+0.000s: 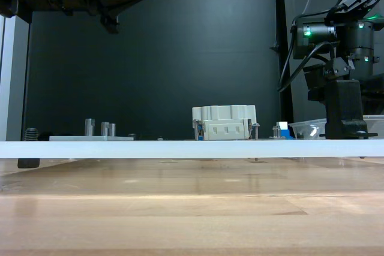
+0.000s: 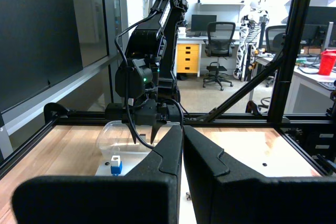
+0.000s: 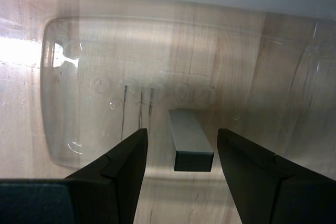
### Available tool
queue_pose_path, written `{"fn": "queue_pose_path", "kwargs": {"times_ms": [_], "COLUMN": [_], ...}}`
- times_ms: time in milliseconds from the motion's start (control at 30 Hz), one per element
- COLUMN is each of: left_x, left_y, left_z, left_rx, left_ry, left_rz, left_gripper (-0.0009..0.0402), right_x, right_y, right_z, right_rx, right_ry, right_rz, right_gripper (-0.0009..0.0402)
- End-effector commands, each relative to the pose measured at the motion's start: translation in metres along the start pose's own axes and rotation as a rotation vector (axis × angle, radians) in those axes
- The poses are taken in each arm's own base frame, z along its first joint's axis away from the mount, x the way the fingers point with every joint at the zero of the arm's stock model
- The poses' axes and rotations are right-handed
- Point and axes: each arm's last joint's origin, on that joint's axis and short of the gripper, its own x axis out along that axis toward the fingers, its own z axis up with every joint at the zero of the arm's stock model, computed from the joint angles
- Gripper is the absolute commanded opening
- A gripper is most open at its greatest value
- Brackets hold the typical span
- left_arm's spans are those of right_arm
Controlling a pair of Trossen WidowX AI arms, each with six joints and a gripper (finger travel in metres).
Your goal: Pick the 16mm bar and install on taskboard
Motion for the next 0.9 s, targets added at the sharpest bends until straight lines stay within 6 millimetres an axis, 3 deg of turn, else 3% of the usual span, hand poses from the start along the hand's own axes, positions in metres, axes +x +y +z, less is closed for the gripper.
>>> {"fn": "queue_pose_path", "kwargs": {"times_ms": [33, 900], "left_x": [0.0000, 0.0000], "left_y": [0.0001, 0.0000], "left_z": [0.0000, 0.0000], "left_rx": [0.000, 0.000], "left_ry": [0.000, 0.000], "left_rz": [0.000, 0.000], "left_gripper": [0.0000, 0.0000], "right_x": [-0.0002, -0.0005], "right_y": [-0.0001, -0.0004], "right_z": [0.0001, 0.0005], "right_rx": [0.000, -0.002], "right_ry": [-0.001, -0.006], "right_rz": [0.000, -0.007], "right_gripper": [0.0165, 0.0020]}}
